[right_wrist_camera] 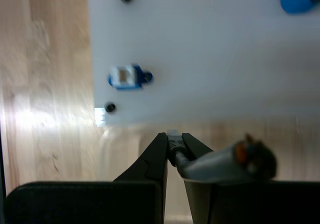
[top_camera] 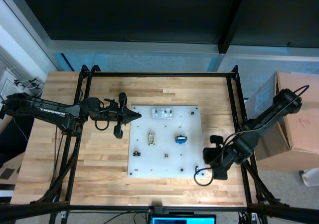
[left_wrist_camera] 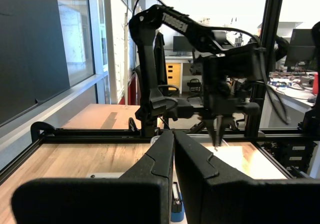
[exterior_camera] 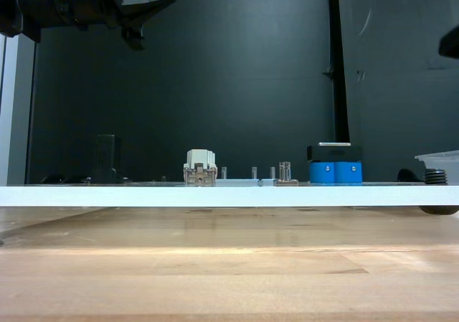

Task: Remove the RJ45 connector from the taskboard and place in the container

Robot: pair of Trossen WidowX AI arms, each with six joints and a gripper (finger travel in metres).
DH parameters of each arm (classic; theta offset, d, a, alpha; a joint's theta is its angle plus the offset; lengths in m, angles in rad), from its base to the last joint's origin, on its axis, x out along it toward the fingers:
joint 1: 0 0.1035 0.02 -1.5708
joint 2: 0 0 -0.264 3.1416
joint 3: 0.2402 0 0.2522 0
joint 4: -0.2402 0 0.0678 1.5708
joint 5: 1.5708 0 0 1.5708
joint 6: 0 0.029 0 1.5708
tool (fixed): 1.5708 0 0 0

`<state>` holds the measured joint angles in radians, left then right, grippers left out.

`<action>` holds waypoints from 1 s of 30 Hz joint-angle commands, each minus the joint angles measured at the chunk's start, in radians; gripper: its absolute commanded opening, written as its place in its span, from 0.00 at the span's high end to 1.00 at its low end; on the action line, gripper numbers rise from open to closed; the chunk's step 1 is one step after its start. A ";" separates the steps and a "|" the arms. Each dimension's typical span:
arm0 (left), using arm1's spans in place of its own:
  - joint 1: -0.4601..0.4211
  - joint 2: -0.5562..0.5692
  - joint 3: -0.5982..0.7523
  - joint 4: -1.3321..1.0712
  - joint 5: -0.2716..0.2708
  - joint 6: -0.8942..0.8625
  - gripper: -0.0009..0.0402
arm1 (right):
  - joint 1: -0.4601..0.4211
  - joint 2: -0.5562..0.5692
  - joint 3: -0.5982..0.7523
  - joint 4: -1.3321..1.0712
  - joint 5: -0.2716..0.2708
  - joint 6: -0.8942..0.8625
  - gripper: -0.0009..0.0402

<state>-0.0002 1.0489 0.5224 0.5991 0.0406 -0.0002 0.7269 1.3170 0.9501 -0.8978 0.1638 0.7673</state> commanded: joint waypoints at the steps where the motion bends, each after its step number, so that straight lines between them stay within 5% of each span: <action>1: 0.000 0.000 0.000 0.000 0.000 0.000 0.98 | 0.002 -0.061 -0.073 -0.004 -0.018 0.016 0.98; 9: 0.000 0.000 0.000 0.000 0.000 0.000 0.98 | 0.008 -0.159 -0.193 -0.010 -0.038 0.060 0.87; 19: 0.000 0.000 0.000 0.000 0.000 0.000 0.98 | 0.008 -0.195 -0.206 -0.030 -0.051 0.062 0.45; 24: 0.000 0.000 0.000 0.000 0.000 0.000 0.98 | 0.005 -0.241 -0.205 -0.044 0.032 0.062 0.36; 30: 0.000 0.000 0.000 0.000 0.000 0.000 0.98 | -0.053 -0.322 -0.205 -0.011 0.111 0.014 0.40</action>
<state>-0.0002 1.0489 0.5224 0.5987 0.0402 -0.0002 0.6918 1.0142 0.7441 -0.9287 0.2668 0.8024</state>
